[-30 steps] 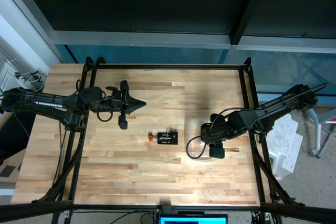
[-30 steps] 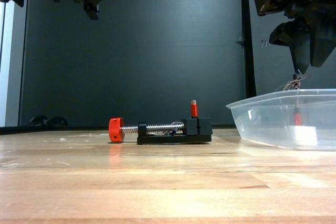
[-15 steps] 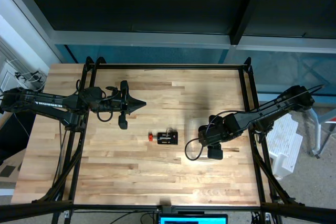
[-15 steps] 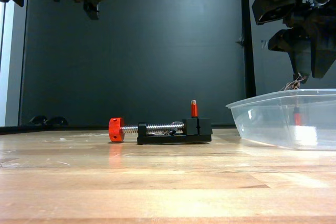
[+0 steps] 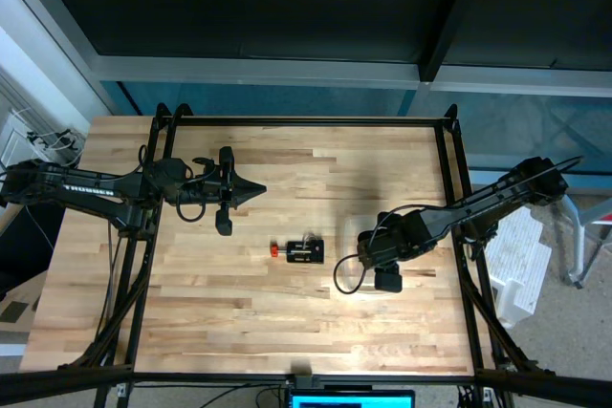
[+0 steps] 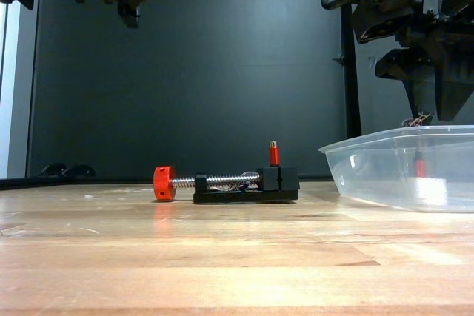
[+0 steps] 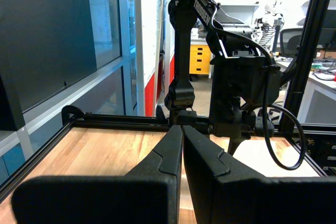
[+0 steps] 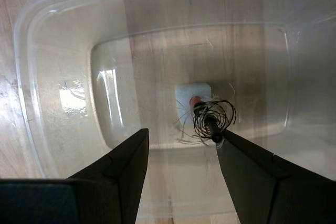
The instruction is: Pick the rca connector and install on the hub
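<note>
The right claw [image 8: 181, 135] hangs open over the clear plastic tray [image 8: 52, 51], its fingers clear of the rim. Directly below it, on the tray floor, lies the rca connector [image 8: 195, 98], nearer one finger than the other and touching neither. The hub [image 5: 306, 252] sits on the table [image 5: 239, 303], well to that claw's left. The left claw [image 7: 182, 129] is closed and empty, high above the table, well away from the hub.
</note>
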Tool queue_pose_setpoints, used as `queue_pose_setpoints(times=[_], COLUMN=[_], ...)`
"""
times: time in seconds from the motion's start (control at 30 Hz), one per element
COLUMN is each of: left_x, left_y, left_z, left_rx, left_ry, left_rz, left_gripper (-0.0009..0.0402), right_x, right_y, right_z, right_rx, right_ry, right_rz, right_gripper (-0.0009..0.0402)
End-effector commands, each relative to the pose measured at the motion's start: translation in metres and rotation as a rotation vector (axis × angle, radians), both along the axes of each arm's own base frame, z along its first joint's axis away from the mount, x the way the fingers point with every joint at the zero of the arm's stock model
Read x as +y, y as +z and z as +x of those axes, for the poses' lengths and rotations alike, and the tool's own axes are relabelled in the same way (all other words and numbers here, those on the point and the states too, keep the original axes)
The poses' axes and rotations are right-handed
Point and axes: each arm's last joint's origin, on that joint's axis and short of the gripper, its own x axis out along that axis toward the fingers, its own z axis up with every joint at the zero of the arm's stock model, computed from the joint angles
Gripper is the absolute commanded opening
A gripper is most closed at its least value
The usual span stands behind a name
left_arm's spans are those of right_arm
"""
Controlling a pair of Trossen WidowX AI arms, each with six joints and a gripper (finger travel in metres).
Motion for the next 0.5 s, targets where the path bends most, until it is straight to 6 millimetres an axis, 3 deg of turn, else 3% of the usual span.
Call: queue_pose_setpoints(times=[0.03, 0.5], left_x=[0.0001, 0.0001], left_y=[0.0001, 0.0001], left_z=[0.0001, 0.0001], left_rx=[0.000, 0.000], left_ry=[0.000, 0.000], left_rz=[0.000, 0.000], left_gripper=[0.0001, 0.0001], right_x=[0.0007, 0.0038], right_y=[-0.0016, -0.0108], right_z=[0.0018, 0.0103], right_rx=[-0.004, -0.012], right_ry=[0.000, -0.001], right_rz=[0.001, 0.004], right_gripper=[0.0177, 0.0177])
